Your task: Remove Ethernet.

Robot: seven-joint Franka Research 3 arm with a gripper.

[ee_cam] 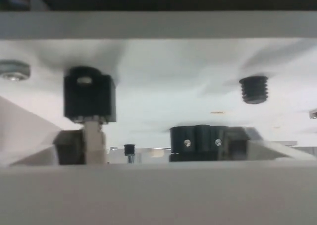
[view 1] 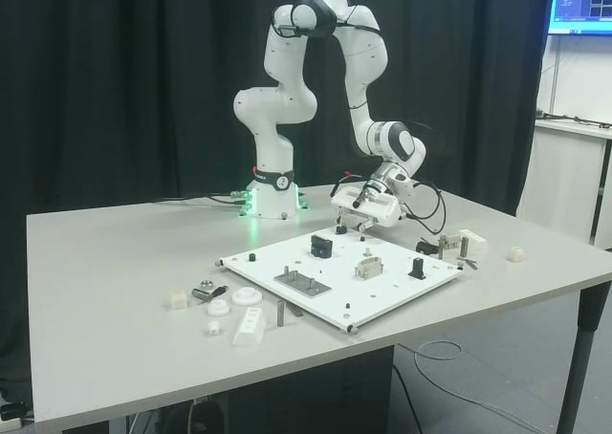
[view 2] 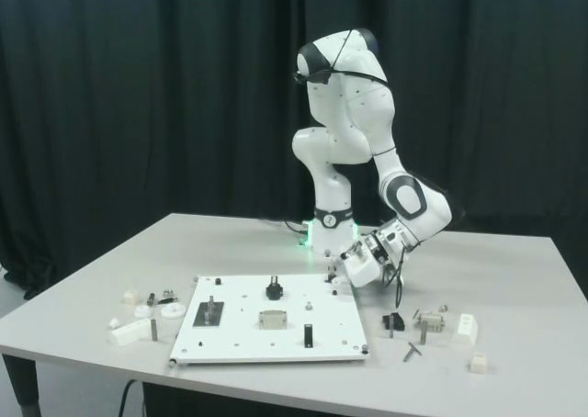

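Note:
The white board [view 1: 382, 295] [view 2: 241, 343] lies in the middle of the table and carries several small black and grey parts. My gripper [view 1: 352, 226] [view 2: 342, 277] hangs low and tilted at the board's far edge, beside a small black part [view 1: 340, 229] [view 2: 333, 276] in that corner. In the wrist view two wide grey fingers [ee_cam: 158, 195] frame a broad gap with nothing held in it. Beyond them I see a black block on a white post [ee_cam: 89, 93], a black round part with two screws [ee_cam: 198, 143] and a black threaded stud [ee_cam: 253, 89]. I cannot single out the Ethernet plug for certain.
Loose white and grey parts [view 1: 229, 305] [view 2: 142, 318] lie on the table at one end of the board. More small parts and a white block [view 1: 464, 245] [view 2: 450, 330] lie at the other end. The arm's base [view 1: 273, 195] stands behind the board.

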